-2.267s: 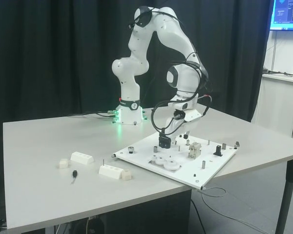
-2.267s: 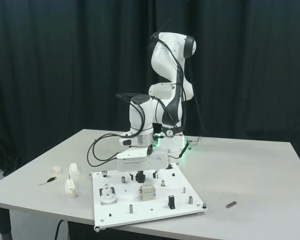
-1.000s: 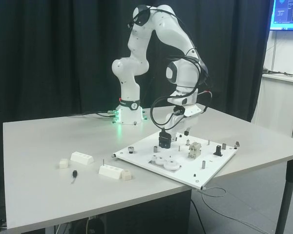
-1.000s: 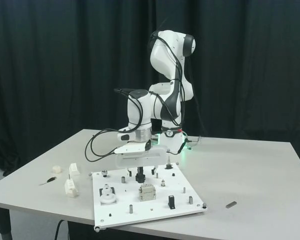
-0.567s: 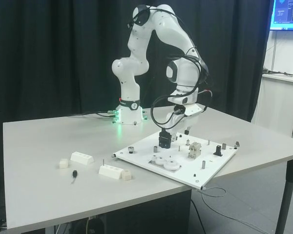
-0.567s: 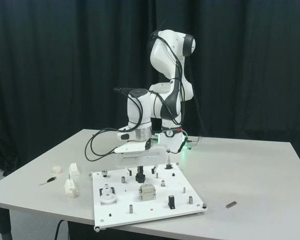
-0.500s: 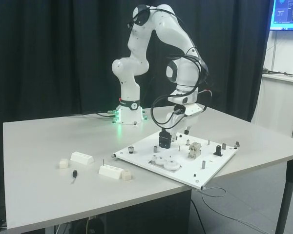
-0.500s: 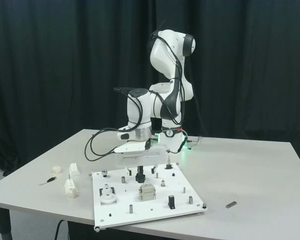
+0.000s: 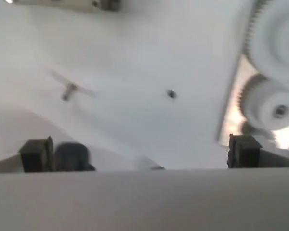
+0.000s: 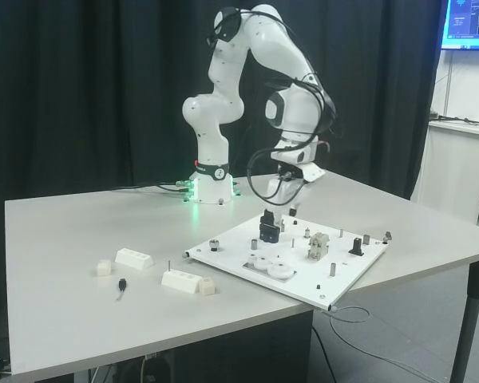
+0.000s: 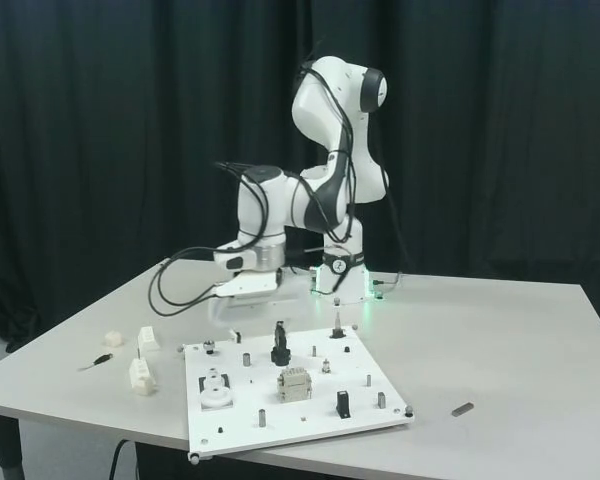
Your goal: Pick round peg 1.
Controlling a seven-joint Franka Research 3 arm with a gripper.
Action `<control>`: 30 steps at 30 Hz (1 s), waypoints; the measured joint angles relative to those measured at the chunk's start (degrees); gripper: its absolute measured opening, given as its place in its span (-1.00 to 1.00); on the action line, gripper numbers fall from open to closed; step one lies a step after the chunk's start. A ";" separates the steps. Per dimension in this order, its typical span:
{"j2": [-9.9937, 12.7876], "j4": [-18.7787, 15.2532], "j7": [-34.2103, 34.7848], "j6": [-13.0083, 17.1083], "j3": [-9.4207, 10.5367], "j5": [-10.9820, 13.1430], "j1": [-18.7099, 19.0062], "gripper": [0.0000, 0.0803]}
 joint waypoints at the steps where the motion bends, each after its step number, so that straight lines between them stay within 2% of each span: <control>1: -0.04 0.30 -0.98 -0.29 -0.13 -0.21 -0.36 0.99; 6: -0.17 1.82 -3.31 -1.65 -0.80 -1.54 -2.54 0.99; 15: -0.18 3.98 -7.69 -3.64 -2.04 -5.71 -7.55 0.99; 24: -0.11 4.95 -10.00 -3.48 -2.14 -9.81 -13.82 0.99; 30: 0.58 5.05 -13.70 -1.75 -2.12 -9.95 -17.20 0.99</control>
